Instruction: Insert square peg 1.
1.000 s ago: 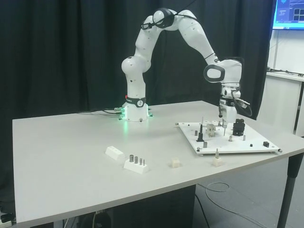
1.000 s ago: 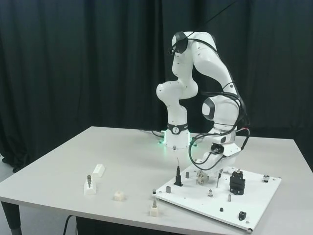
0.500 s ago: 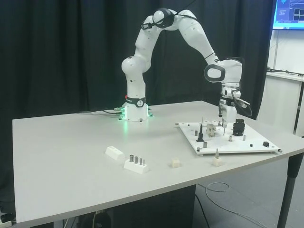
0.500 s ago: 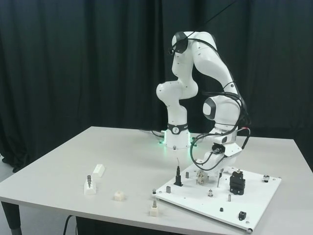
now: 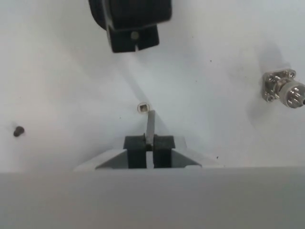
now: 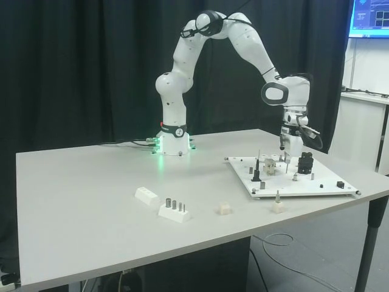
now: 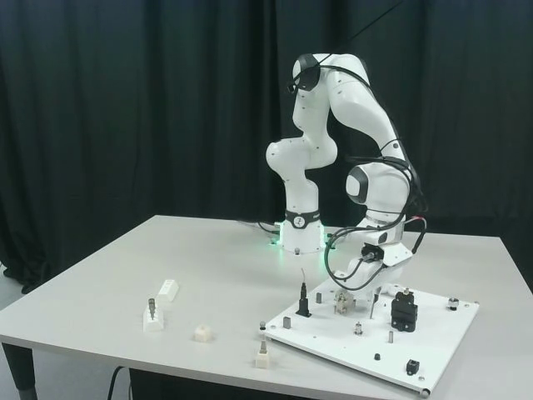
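A: Wrist view first: the gripper [image 5: 149, 144] is clenched on square peg 1 [image 5: 150, 125], a thin grey bar standing out from between the 2 black fingers [image 5: 135, 145].

B: And the target?

A: A small square socket [image 5: 142, 108] in the white board [image 5: 71, 71]. The peg's free end sits just beside it, by my reading not yet inside.

B: So the pickup is done?

A: Done, and the carry too, I'd say. From the first room view the arm [image 6: 243, 42] hangs low over the board with the peg above the fixtures. What's left is the final line-up, the push down, then letting go.

B: Anything close by?

A: A black block [image 5: 131, 21] beyond the socket, a metal connector [image 5: 286, 90] well off to one side. Whether the peg's tip touches the board, I can't tell.
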Robot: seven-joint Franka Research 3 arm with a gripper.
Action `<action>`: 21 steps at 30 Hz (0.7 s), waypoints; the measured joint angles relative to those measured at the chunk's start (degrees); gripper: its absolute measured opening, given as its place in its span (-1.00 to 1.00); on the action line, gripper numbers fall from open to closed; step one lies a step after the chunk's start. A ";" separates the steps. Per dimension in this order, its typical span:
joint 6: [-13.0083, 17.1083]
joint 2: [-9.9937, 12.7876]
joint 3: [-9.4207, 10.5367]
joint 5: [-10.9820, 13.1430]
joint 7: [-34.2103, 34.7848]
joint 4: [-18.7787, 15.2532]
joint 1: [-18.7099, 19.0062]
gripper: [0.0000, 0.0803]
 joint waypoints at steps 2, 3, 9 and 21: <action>0.00 -0.03 0.04 0.03 0.00 0.00 0.00 -0.93; 0.00 -0.03 0.11 0.08 0.00 0.00 0.00 -0.93; -0.06 -0.11 0.64 0.12 0.00 0.00 0.00 -0.93; -0.80 -0.37 1.26 0.15 0.22 -0.04 -0.03 -0.93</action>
